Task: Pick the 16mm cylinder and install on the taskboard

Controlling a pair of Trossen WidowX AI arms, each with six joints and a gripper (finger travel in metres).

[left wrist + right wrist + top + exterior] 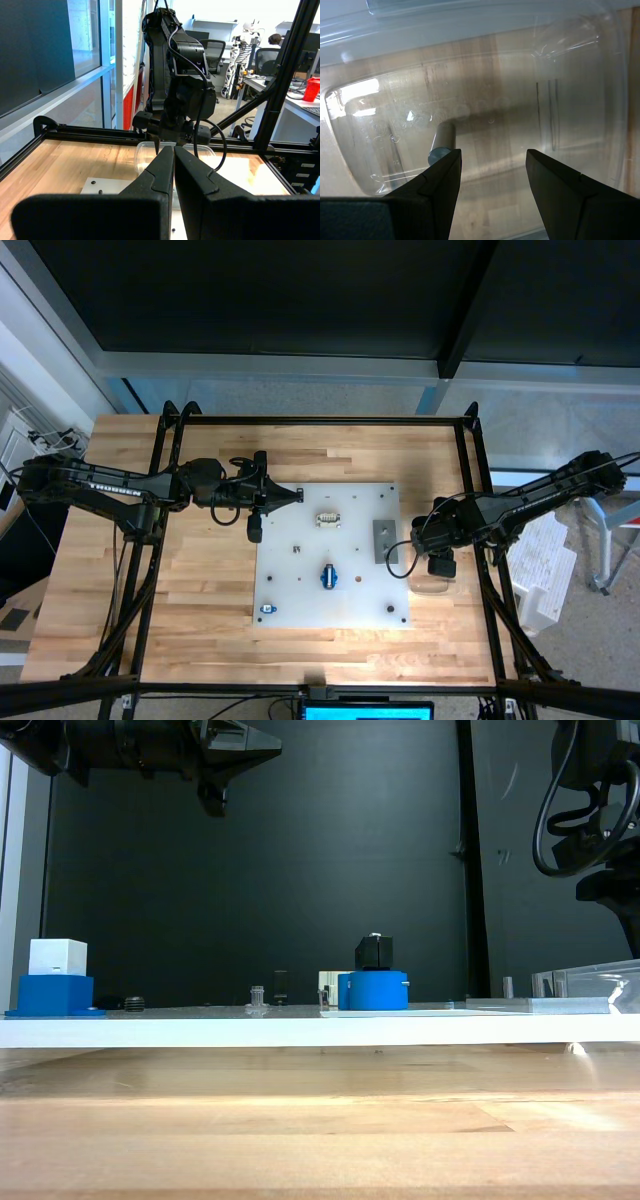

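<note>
Picking is the step in hand, and it is not done yet. The right gripper hangs wide open over the clear tray. The 16mm cylinder lies in the tray, just beside one finger. The gripper likely must shift over the peg, then close. The left gripper, pressed shut, hovers above the taskboard edge.

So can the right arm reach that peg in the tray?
Probably yes: the right gripper hangs open over the tray, peg uncovered beside one finger; the left gripper is shut above the taskboard.
</note>
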